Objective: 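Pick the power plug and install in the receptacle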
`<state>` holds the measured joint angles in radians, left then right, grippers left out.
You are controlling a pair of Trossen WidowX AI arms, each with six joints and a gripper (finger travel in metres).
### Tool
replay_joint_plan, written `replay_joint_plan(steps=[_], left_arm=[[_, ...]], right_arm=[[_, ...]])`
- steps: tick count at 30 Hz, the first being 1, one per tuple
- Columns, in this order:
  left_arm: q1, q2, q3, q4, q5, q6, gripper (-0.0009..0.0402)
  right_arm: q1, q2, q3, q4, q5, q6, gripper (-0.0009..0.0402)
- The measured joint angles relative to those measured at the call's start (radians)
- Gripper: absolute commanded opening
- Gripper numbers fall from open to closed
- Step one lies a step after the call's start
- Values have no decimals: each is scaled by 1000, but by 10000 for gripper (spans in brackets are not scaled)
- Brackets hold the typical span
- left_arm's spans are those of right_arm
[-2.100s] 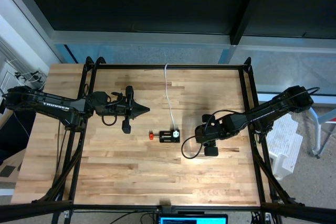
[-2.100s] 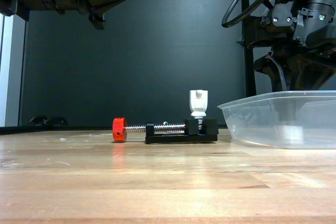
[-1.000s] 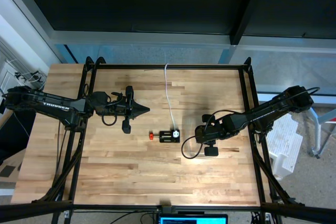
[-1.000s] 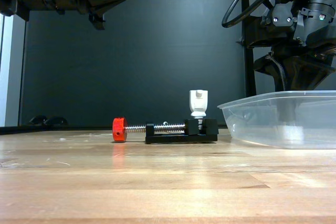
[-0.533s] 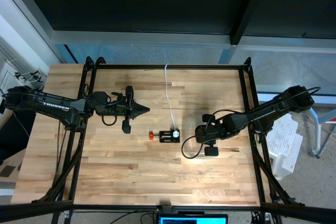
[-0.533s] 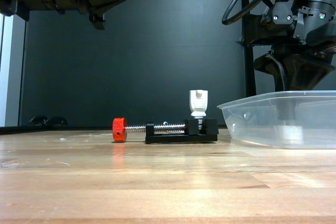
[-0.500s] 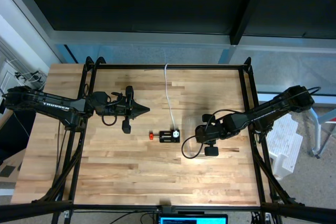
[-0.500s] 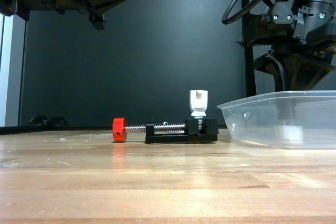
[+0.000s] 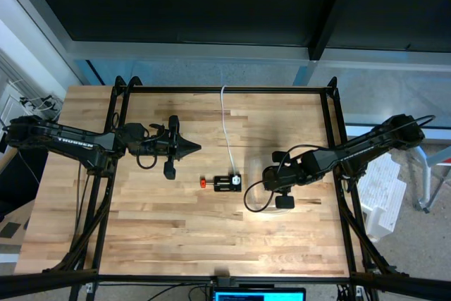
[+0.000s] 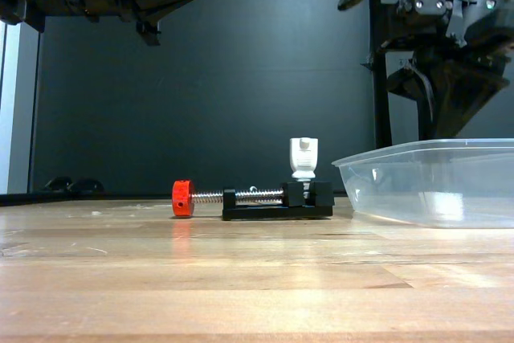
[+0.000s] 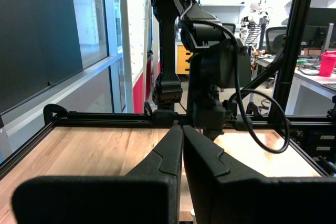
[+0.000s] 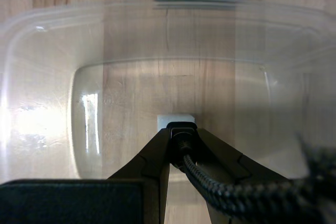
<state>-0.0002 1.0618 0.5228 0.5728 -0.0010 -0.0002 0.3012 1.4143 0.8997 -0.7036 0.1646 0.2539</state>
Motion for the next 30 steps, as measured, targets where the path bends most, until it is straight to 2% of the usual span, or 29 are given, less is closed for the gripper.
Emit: replay_joint_plan(steps=[17, 24, 30], left_arm=[[0, 0, 0, 0, 0, 0, 0], [0, 0, 0, 0, 0, 0, 0], [0, 0, 0, 0, 0, 0, 0]], right_arm=[[-2, -45, 196, -234, 0, 0, 0], [-3, -46, 221, -241, 0, 0, 0], [-15, 6, 288, -232, 0, -9, 0]])
